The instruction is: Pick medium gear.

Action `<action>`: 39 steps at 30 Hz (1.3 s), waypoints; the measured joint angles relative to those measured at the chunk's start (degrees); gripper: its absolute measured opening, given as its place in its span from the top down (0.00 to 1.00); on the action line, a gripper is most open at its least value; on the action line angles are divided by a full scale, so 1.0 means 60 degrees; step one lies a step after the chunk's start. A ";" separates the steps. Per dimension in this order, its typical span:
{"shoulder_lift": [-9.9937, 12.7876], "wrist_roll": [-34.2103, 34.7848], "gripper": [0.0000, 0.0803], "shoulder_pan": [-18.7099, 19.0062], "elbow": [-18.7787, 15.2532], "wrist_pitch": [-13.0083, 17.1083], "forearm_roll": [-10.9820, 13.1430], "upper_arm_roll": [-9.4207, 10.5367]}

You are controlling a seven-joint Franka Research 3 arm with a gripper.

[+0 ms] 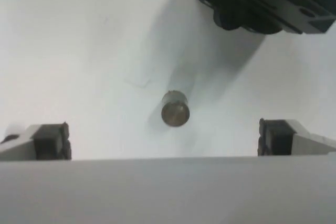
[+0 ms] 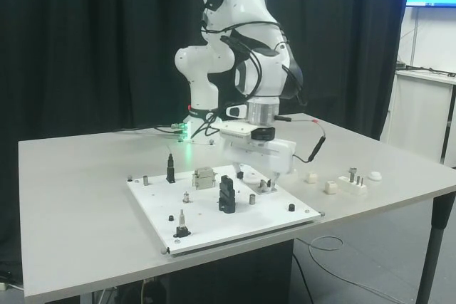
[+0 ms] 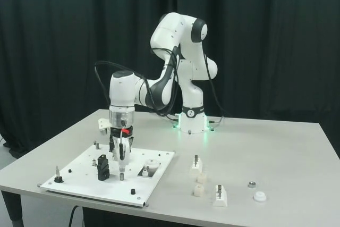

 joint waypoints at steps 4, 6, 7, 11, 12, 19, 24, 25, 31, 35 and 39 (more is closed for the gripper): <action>-0.0132 0.0000 0.01 0.0016 0.0053 -0.0248 -0.0071 0.0000; -0.0193 0.0000 0.01 0.0022 0.0068 -0.0344 -0.0104 0.0000; -0.0220 0.0000 0.01 0.0024 0.0075 -0.0395 -0.0122 0.0000; -0.0311 0.0000 0.01 0.0033 0.0083 -0.0506 -0.0188 0.0000; -0.0326 0.0000 0.01 0.0036 0.0084 -0.0526 -0.0196 0.0000; -0.0394 0.0000 0.00 0.0065 0.0086 -0.0588 -0.0227 0.0000; -0.0427 0.0000 0.00 0.0105 0.0086 -0.0607 -0.0239 0.0000; -0.0433 0.0000 0.00 0.0115 0.0086 -0.0610 -0.0240 0.0000; -0.0460 0.0000 0.00 0.0179 0.0086 -0.0616 -0.0244 0.0000; -0.0477 0.0000 0.00 0.0215 0.0086 -0.0618 -0.0246 0.0000; -0.0500 0.0000 0.00 0.0231 0.0086 -0.0628 -0.0247 0.0000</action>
